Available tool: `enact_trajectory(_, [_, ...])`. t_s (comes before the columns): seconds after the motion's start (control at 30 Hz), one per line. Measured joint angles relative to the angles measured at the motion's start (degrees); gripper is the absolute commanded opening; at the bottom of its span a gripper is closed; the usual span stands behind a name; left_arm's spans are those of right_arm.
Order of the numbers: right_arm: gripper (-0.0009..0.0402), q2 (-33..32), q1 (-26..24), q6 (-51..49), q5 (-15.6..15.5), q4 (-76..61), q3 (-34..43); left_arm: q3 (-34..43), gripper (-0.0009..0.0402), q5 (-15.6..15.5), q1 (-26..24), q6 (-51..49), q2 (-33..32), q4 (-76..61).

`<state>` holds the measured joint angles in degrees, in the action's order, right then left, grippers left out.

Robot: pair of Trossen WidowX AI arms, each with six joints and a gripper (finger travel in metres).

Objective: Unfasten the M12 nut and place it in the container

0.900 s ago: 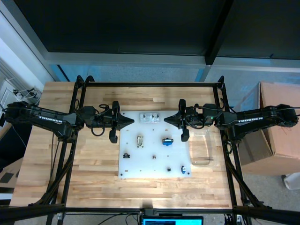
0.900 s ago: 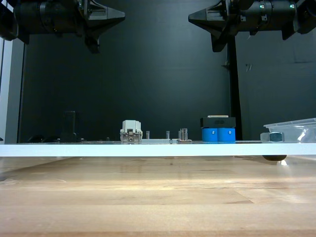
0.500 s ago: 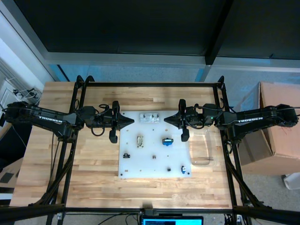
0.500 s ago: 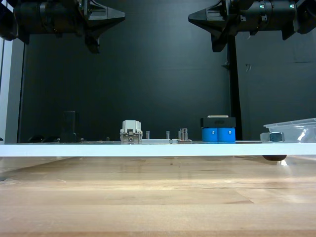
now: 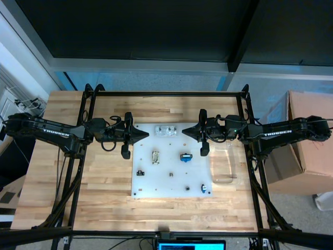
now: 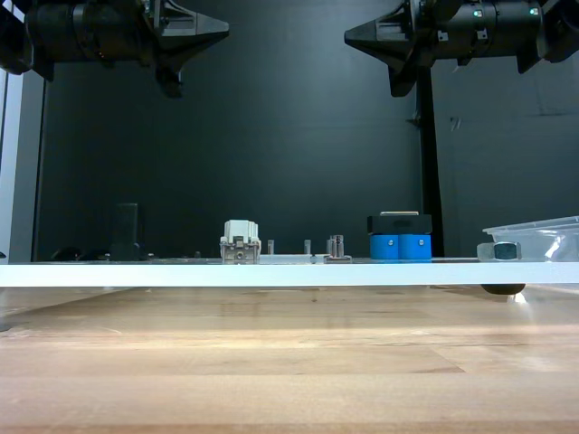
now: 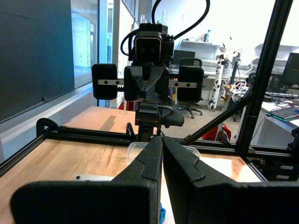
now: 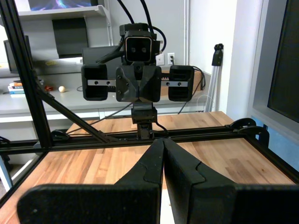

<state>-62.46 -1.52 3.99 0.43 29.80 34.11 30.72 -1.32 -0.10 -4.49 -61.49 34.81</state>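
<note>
The high view looks down on the white board (image 5: 151, 182); the low view skims it level; the wrist views face each other.

The left arm (image 5: 47, 130) reaches in from 9 o'clock, stretched level and held high, and the left gripper (image 5: 146, 134) points toward 3 o'clock with its fingers (image 7: 149, 158) pressed together. The right arm (image 5: 283, 130) reaches in from 3 o'clock, likewise level; the right gripper (image 5: 183, 133) points toward 9 o'clock, fingers (image 8: 152, 163) closed tip to tip. The two tips face each other, apart
</note>
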Motion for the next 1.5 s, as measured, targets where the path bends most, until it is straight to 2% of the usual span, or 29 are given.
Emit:
enact_trajectory(0.23, [0.0000,0.0,0.3,0.8,-1.6,-2.5,1.0,0.0,0.0000,0.0,0.0,0.0,0.0,0.0])
enact_trajectory(0.47, [0.0000,-1.7,4.5,2.2,-1.4,-28.5,10.9,0.0,0.0000,0.0,0.0,0.0,0.0,0.0])
enact_trajectory(0.53, [0.0000,-3.0,6.3,3.5,0.1,-35.5,14.0,0.0,0.0000,0.0,0.0,0.0,0.0,0.0])
enact_trajectory(0.6, [0.0000,-4.7,8.3,4.2,1.9,-42.3,17.2,0.0,0.0000,0.0,0.0,0.0,0.0,0.0])
enact_trajectory(0.93, [0.0000,-15.6,16.5,12.2,2.8,-68.5,33.1,0.0,0.0000,0.0,0.0,0.0,0.0,-0.3])
enact_trajectory(1.2, [0.0000,-25.9,21.4,18.4,2.4,-86.3,45.9,0.0,0.0000,0.0,0.0,0.0,0.0,-0.3])
enact_trajectory(1.37, [0.0000,-31.5,23.3,23.6,-0.3,-93.5,52.5,0.0,0.0000,0.0,0.0,0.0,0.0,-0.3])
enact_trajectory(1.5, [0.0000,-34.8,24.1,29.9,-0.7,-97.5,56.0,0.0,0.0000,0.0,0.0,0.0,0.0,-0.3])
